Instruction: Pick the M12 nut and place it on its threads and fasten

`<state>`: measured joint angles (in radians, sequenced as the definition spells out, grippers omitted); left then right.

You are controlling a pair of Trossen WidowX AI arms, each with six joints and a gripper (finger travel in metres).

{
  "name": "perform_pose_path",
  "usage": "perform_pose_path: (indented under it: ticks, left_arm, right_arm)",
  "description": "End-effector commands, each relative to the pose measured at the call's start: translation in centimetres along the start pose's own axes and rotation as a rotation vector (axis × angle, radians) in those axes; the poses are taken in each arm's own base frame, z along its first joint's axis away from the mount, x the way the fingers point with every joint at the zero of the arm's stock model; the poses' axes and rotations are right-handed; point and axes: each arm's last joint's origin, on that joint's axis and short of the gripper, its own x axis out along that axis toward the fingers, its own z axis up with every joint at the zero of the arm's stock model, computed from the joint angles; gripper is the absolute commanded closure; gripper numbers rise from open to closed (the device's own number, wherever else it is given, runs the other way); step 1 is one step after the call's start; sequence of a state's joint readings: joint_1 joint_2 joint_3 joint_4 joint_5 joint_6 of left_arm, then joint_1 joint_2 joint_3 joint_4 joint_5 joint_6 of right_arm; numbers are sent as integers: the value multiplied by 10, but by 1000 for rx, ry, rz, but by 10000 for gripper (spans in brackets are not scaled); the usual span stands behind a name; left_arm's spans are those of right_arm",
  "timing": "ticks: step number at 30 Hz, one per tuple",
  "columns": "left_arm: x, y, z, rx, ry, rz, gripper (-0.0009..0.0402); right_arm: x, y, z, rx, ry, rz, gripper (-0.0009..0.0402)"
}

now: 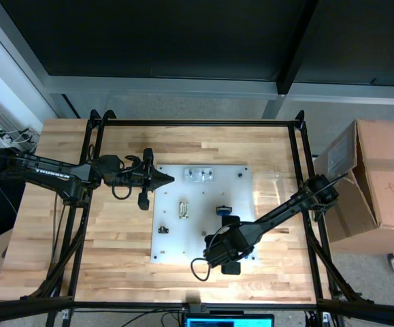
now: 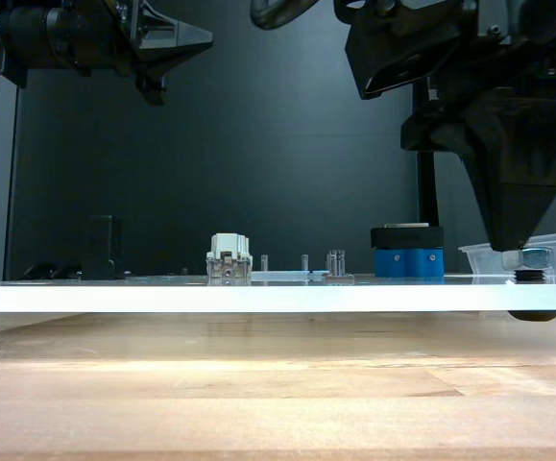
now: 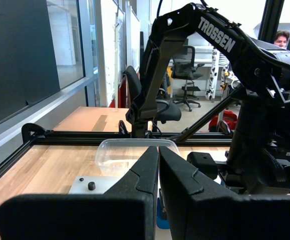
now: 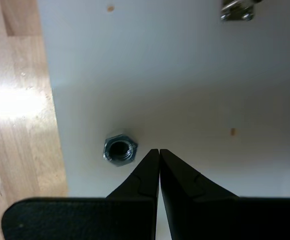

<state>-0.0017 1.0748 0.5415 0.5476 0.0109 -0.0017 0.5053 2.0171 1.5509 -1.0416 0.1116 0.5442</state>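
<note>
A wooden tabletop [image 1: 115, 238] carries a white board [image 1: 176, 242] inside a black frame [image 1: 183, 122].

A clear tray [image 1: 273, 187] sits on the wood against the board's right edge. The high view shows only wood grain through its floor. In the low view the tray stands behind the nut, not around it.

The small silver nut [image 4: 119, 149] sits on its stud [image 2: 532, 276], a short black ribbed post near the board's near right edge. Ribs show beneath the nut. From the right wrist view, the nut lies close to where the board ends and the wood begins.

The right claw [image 4: 159, 150] points down over that corner. Its fingers are pressed together with nothing between them, and their tips are just beside the nut.

The left claw [image 1: 171, 179] hangs high over the board's far left edge, pointing inward. Its fingers are together and hold nothing.

A blue block with a black cap [image 2: 407, 252] and a white connector [image 2: 229, 259] stand mid-board, well apart from the nut. Bare wood runs between the board and the frame on the left and near sides. A cardboard box [image 1: 373, 184] stands outside the frame on the right.
</note>
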Motion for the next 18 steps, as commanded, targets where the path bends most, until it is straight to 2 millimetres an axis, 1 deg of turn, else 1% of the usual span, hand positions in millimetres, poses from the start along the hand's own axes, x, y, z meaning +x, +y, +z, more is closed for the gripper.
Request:
perform_pose_path:
  ticks: [1,4,6,10,15,18]
  left_arm:
    - [0,0,0,0,0,0,393]
    - [0,0,0,0,0,0,393]
    - [0,0,0,0,0,0,393]
    - [0,0,0,0,0,0,393]
    - [0,0,0,0,0,0,393]
    - [0,0,0,0,0,0,393]
  right_arm:
    - [3,2,-1,-2,35,64,393]
    - [2,6,-4,-44,120,215,393]
    - [1,6,-5,-54,134,238,393]
    - [-2,3,-6,-53,109,172,393]
    - [-3,-1,-4,-11,27,27,393]
    - [-3,-2,-3,4,0,-7,393]
